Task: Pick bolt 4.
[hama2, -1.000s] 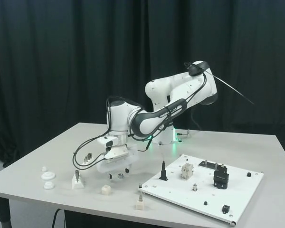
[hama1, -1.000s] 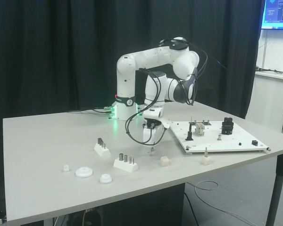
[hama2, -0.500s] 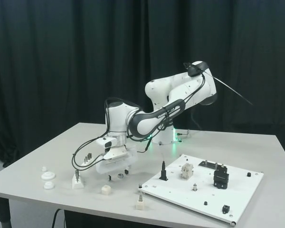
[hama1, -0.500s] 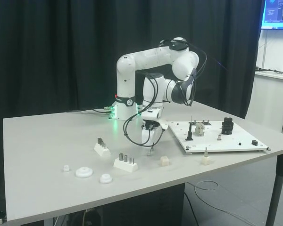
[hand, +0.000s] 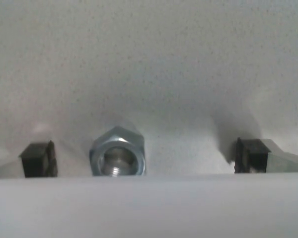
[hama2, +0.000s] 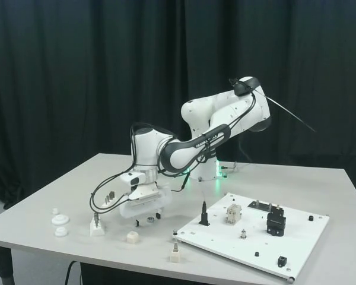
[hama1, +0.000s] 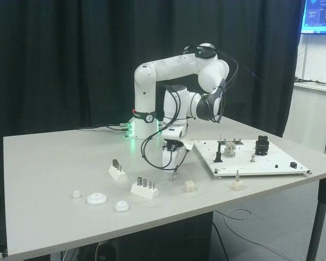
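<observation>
In the wrist view a grey hex-headed part [hand: 117,157] with a hollow centre sits on the grey table between my black fingertips [hand: 37,159]. It lies nearer one fingertip and touches neither. My gripper [hand: 144,157] is open and hangs low over the table [hama1: 172,173], right of a white holder block with upright bolts [hama1: 144,188]. A second white holder with bolts [hama1: 117,171] stands further left. From the second room view, the gripper [hama2: 148,218] hovers just above the table, with one bolt holder [hama2: 97,227] to its left.
A white assembly board [hama1: 282,163] carrying black and grey parts lies to the right of the gripper. Two small white cubes [hama1: 189,186] [hama1: 237,185] sit near the front edge. White round pieces [hama1: 96,199] [hama1: 121,206] lie at the front left.
The arm has shifted slightly left toward the bolt holders, staying low over the table. Nothing else on the table has moved.
</observation>
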